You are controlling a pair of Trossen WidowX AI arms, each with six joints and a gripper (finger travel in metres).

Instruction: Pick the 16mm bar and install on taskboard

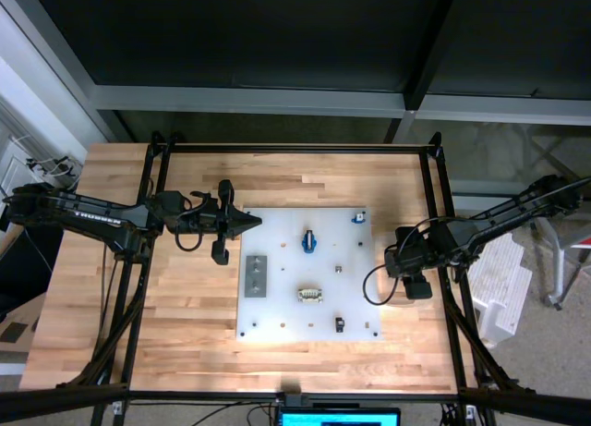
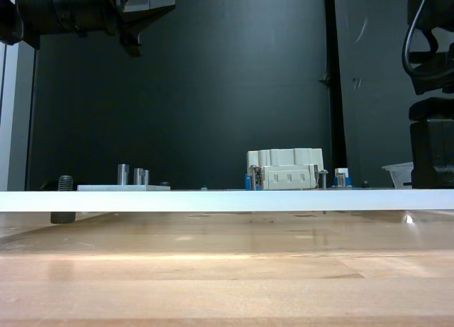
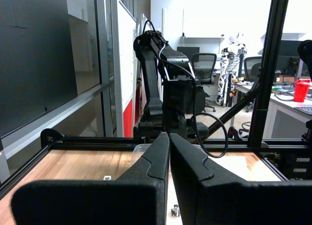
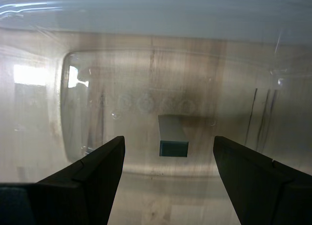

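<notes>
The 16mm bar (image 4: pixel 172 133), a short grey piece with a dark teal end face, lies free on the bottom of a clear plastic bin (image 4: pixel 97 78). It is clear of the white taskboard (image 1: pixel 277 315). My right gripper (image 4: pixel 168 142) points down into the bin, open, with one finger on either side of the bar and neither touching it. In the high view the right gripper (image 1: pixel 414 280) hangs just off the board's right edge. My left gripper (image 1: pixel 251 222) hovers high over the board's left edge. Its fingers (image 3: pixel 158 152) are shut with nothing between them.
On the board are a grey block with short pegs (image 1: pixel 255 276), a blue part (image 1: pixel 308 240), a beige connector (image 1: pixel 311 296) and a small black part (image 1: pixel 340 324). A black frame rail (image 1: pixel 443 223) runs along the table's right side. A cable (image 1: pixel 377 287) loops beside the right gripper.
</notes>
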